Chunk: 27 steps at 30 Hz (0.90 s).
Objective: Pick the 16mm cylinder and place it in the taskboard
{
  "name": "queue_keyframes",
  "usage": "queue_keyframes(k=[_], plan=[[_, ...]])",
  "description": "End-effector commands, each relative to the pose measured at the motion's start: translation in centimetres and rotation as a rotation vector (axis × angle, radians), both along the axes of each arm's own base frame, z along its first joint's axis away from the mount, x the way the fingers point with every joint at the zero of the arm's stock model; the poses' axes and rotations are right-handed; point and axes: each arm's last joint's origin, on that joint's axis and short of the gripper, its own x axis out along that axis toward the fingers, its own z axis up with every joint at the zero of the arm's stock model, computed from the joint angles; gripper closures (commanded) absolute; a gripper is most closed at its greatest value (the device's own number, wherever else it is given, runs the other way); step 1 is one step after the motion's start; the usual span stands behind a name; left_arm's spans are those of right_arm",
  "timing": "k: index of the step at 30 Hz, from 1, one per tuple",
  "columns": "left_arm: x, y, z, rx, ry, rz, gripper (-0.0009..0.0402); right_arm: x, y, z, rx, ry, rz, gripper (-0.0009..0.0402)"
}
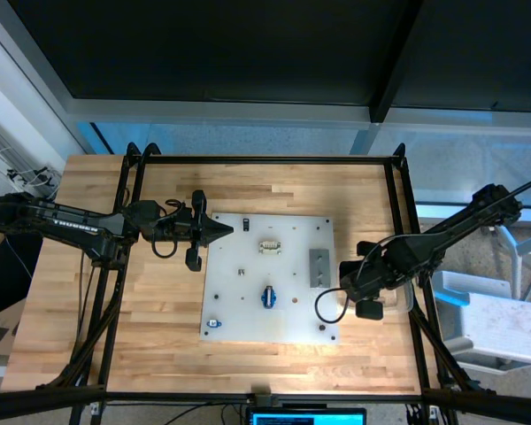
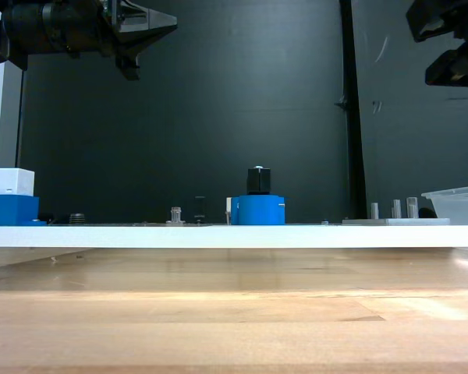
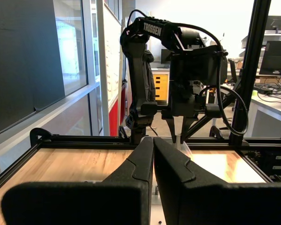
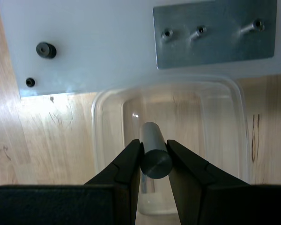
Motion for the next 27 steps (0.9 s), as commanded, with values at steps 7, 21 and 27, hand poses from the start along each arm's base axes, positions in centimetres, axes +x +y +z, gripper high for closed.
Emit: queue_keyframes(k=[7,21,27], plan=[[0.0,0.0,0.0,0.000,-0.001,0.000,0.0393,2.8,0.7,0.1,-0.010,-0.005,-0.001,0.0381],[0.0,0.0,0.0,0.000,-0.001,0.000,0.0393,6.5,1.6,0.0,-0.037,-0.001,0.003,0.0381],[0.0,0.0,0.0,0.000,-0.001,0.000,0.0393,8.0,1.9,-0.2,-0.041,0.005,0.001,0.0381]])
